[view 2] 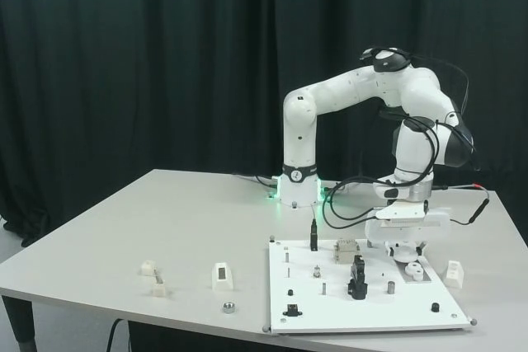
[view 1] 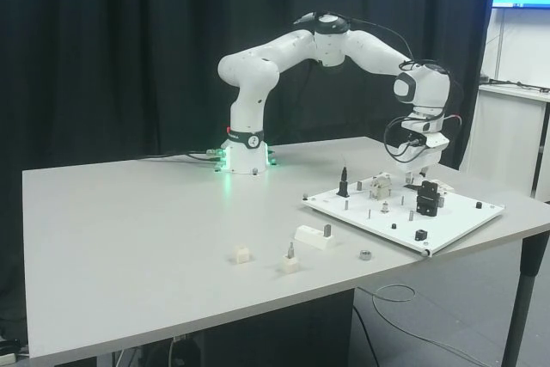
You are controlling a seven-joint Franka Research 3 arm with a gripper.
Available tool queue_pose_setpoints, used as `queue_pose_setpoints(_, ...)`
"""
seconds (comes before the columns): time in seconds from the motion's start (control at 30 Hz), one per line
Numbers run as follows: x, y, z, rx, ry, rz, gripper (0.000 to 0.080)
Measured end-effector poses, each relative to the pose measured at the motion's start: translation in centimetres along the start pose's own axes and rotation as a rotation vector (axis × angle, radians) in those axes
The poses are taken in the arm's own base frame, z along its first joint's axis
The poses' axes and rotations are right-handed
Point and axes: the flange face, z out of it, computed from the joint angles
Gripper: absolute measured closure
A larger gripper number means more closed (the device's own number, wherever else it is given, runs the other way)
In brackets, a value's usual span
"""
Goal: Insert large gear.
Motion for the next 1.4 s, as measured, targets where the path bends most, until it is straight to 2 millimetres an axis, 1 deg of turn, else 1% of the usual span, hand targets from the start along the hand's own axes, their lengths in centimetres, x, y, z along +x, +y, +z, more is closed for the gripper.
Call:
queue_pose_setpoints(0.8,-0.94,-0.47,0.14,0.000,-0.002,-0.017,0.0209)
queue_pose_setpoints(1.4,-1.00,-0.50,0.16,0.000,0.003,-0.019,0.0209)
